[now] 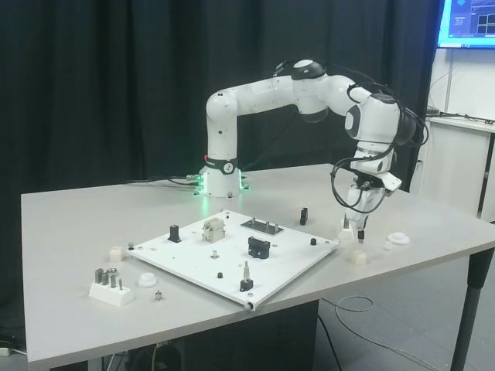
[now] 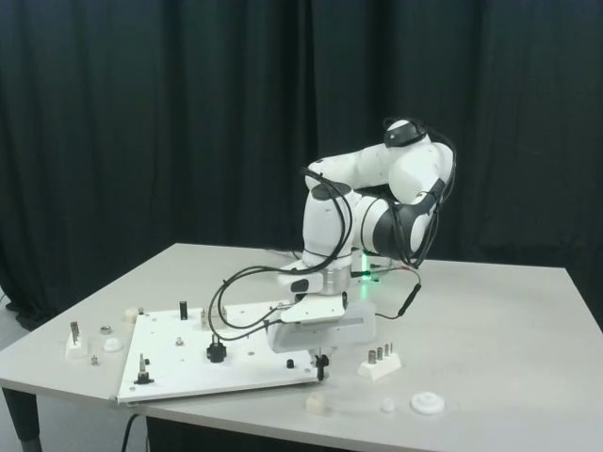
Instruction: Place USB.
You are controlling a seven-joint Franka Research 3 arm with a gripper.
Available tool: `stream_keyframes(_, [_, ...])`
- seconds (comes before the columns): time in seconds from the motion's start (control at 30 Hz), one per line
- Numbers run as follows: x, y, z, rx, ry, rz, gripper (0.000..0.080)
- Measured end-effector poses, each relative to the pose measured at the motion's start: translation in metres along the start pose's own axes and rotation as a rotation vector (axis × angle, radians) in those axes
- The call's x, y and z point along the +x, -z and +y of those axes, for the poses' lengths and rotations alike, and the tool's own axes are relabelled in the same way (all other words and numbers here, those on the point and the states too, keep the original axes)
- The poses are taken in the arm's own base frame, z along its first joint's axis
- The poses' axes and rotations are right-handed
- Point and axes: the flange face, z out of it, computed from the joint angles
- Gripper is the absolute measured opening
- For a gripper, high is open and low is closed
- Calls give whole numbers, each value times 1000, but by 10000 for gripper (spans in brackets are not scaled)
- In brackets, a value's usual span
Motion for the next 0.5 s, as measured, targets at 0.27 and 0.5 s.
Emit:
stream_keyframes(0.27, [1, -9, 0, -5, 5, -9, 65])
stream_keyframes(0.5, [3, -14, 1, -4, 1, -4, 65])
